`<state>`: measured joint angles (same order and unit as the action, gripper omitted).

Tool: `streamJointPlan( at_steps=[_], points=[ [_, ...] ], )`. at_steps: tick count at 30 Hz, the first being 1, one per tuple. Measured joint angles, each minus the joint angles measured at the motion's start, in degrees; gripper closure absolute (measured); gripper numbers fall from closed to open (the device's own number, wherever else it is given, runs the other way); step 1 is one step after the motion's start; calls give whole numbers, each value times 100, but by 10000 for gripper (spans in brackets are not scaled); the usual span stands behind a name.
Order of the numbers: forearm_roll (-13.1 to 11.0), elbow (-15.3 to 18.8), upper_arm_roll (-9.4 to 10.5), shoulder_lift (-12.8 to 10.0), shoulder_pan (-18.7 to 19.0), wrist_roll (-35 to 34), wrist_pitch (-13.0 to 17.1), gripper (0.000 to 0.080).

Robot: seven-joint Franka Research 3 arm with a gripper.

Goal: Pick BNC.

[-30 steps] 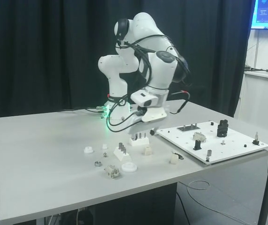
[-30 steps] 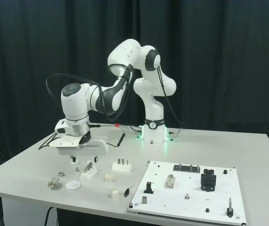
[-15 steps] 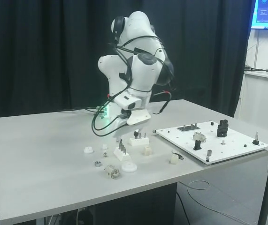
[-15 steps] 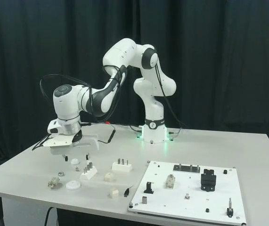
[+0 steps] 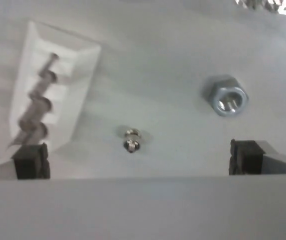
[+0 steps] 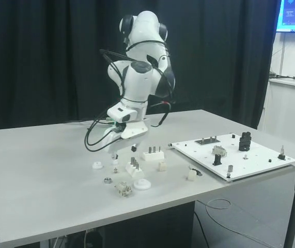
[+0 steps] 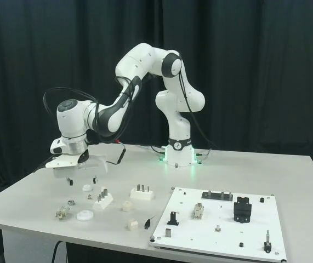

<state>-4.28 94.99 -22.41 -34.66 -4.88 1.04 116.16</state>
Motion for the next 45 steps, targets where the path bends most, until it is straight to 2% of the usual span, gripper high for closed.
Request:
streamJointPlan(
  at_steps=[11,23,29,45],
  points=[
    [-244,548,-200,76,-10,749,693,3],
    [-559,1091,-269,112,-11,1360,1308,3],
    [-568,1411,-269,188,-6,1481,1779,3],
    [-599,2528,-263,553,118,1650,3202,3]
  ],
)
